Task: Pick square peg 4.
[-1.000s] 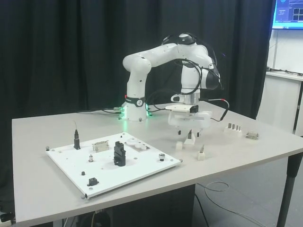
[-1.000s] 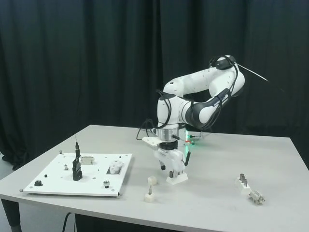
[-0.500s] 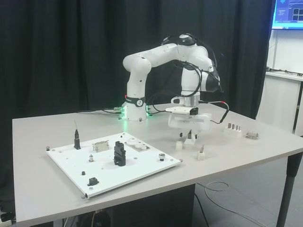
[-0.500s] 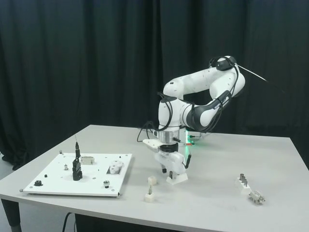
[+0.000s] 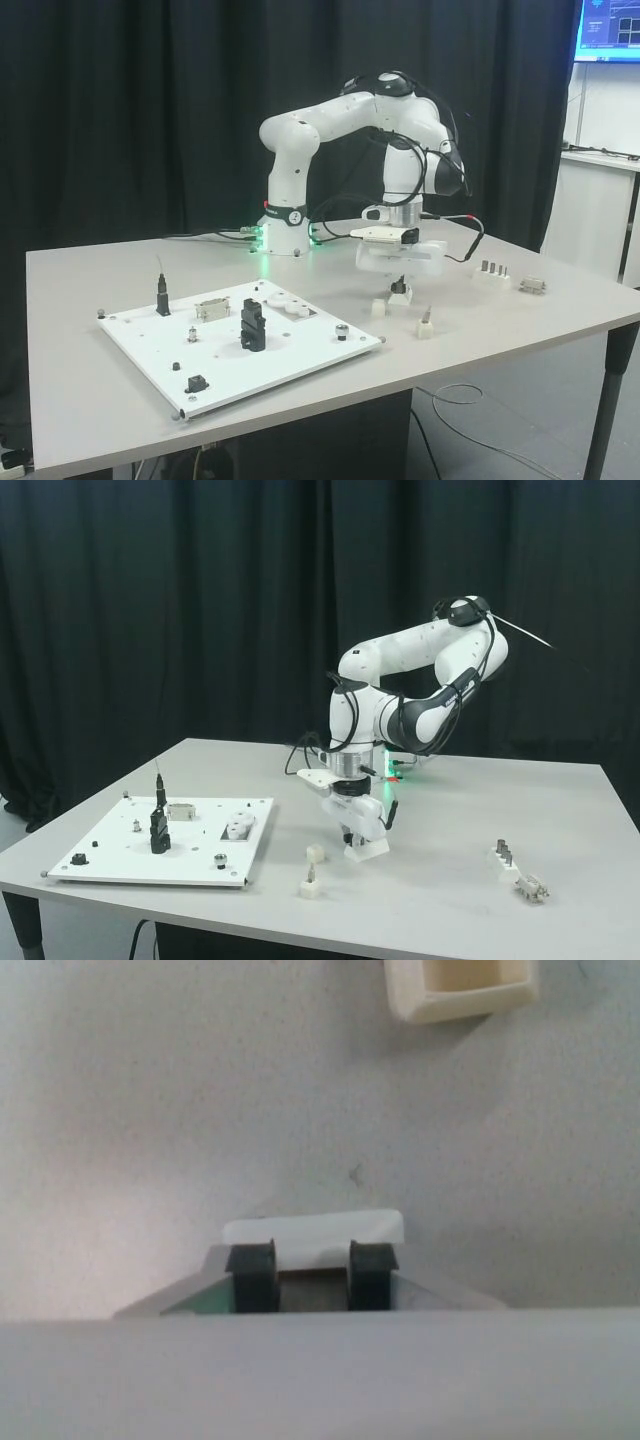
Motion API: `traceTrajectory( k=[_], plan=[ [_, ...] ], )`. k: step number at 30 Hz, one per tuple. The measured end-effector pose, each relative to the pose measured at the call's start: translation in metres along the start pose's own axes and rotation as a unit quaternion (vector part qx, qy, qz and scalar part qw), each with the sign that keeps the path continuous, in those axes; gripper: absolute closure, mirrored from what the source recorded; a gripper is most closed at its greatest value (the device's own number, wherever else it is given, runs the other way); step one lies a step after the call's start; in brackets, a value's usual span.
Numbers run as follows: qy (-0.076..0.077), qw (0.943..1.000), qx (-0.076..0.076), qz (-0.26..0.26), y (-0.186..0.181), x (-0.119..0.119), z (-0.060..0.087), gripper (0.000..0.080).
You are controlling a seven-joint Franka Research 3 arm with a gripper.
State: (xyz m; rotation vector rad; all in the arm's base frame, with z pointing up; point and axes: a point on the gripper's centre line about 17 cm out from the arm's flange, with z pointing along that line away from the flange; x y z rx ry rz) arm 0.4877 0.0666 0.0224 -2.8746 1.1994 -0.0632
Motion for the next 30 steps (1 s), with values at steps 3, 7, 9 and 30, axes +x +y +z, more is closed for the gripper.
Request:
traceTrajectory(
  k=[3, 7, 9, 30],
  plan=[
    [0.0, 1.0, 0.001, 0.0, -0.001, -0.001, 0.0, 0.0651],
    [-0.001, 1.0, 0.003, -0.001, -0.002, -0.002, 0.0, 0.0647],
    [-0.001, 1.0, 0.003, -0.002, -0.003, -0.002, 0.0, 0.0647],
    [0.012, 0.9996, 0.023, -0.006, -0.015, 0.011, -0.048, 0.0646]
  ],
)
